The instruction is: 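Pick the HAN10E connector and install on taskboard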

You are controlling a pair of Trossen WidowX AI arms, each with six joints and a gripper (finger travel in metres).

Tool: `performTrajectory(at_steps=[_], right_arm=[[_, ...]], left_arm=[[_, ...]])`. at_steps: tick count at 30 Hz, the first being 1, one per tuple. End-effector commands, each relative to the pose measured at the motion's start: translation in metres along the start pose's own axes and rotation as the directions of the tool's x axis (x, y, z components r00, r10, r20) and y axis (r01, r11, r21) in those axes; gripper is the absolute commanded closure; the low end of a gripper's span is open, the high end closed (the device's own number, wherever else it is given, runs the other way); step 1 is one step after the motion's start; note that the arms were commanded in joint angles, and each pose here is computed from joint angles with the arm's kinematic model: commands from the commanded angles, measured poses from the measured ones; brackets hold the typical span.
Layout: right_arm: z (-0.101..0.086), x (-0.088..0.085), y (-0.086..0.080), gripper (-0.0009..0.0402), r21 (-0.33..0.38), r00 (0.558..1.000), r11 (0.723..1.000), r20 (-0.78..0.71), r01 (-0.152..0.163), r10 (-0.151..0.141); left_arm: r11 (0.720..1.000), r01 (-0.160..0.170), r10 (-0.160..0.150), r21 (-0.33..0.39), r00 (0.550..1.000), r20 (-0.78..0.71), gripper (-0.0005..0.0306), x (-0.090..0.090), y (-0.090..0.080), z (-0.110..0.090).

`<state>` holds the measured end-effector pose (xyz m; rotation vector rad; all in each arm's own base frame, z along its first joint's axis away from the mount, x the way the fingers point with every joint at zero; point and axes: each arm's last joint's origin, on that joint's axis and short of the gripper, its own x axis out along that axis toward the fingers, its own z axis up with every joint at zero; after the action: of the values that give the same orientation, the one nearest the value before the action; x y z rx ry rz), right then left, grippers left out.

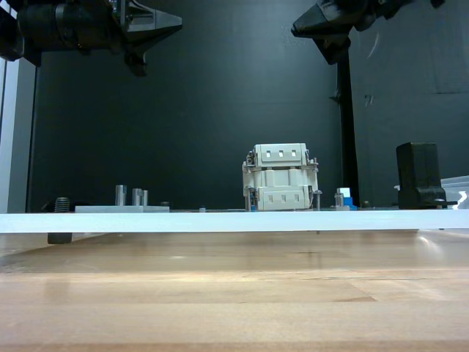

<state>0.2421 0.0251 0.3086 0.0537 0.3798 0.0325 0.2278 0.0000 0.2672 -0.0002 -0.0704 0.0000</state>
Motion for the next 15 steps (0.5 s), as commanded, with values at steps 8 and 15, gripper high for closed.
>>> performTrajectory(at_steps=[8, 15], right_arm=[[-0.011, -0.011, -0.018, 0.0394, -0.029, 0.974, 0.998, 0.221, 0.061, -0.054], [-0.028, -0.015, -0.022, 0.0393, -0.019, 0.94, 0.997, 0.337, 0.071, -0.06]], left_arm=[[1.0, 0.0, 0.0, 0.0, 1.0, 0.0, 0.03, 0.0, 0.0, 0.0], [1.0, 0.0, 0.0, 0.0, 1.0, 0.0, 0.03, 0.0, 0.0, 0.0]])
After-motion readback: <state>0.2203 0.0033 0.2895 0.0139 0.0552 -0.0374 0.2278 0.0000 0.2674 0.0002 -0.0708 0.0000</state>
